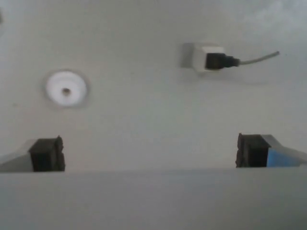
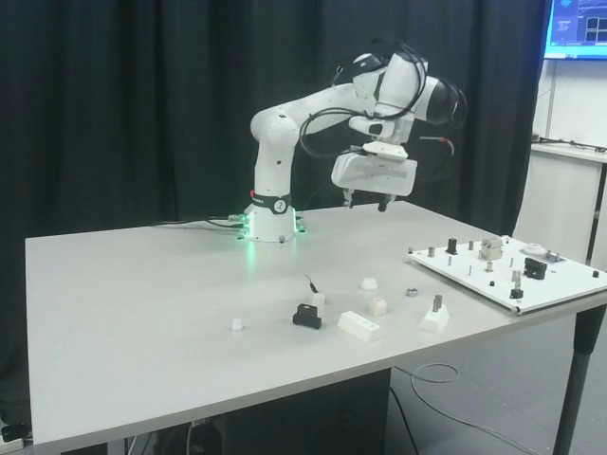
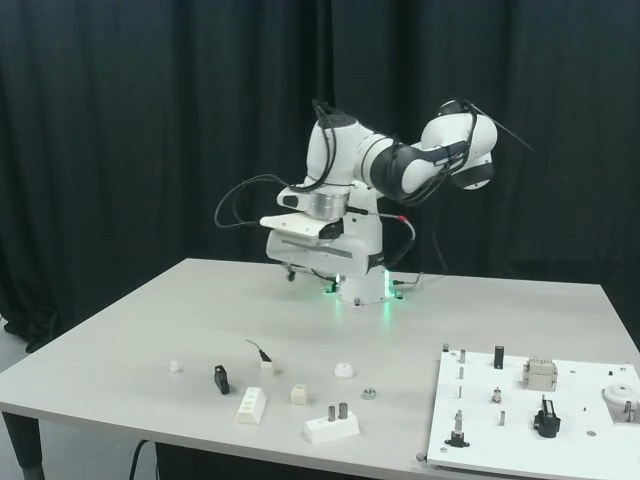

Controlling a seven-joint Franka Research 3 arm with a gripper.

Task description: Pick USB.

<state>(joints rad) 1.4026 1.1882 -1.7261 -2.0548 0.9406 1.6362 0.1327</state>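
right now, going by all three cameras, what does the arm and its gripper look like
The arm is white with rounded joint housings and a darker black-grey section near the wrist. Black cables loop along it. Its base glows green on the grey table. The gripper has a boxy white body and two black ribbed fingertips.

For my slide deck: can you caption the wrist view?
Open gripper hovering above the grey table, with the USB plug seated in its white block and a white round part nearby.

Glowing green at the arm's base (image 2: 270, 226), casting soft shadows across the evenly lit table (image 2: 142, 284); blurring throughout the wrist view.
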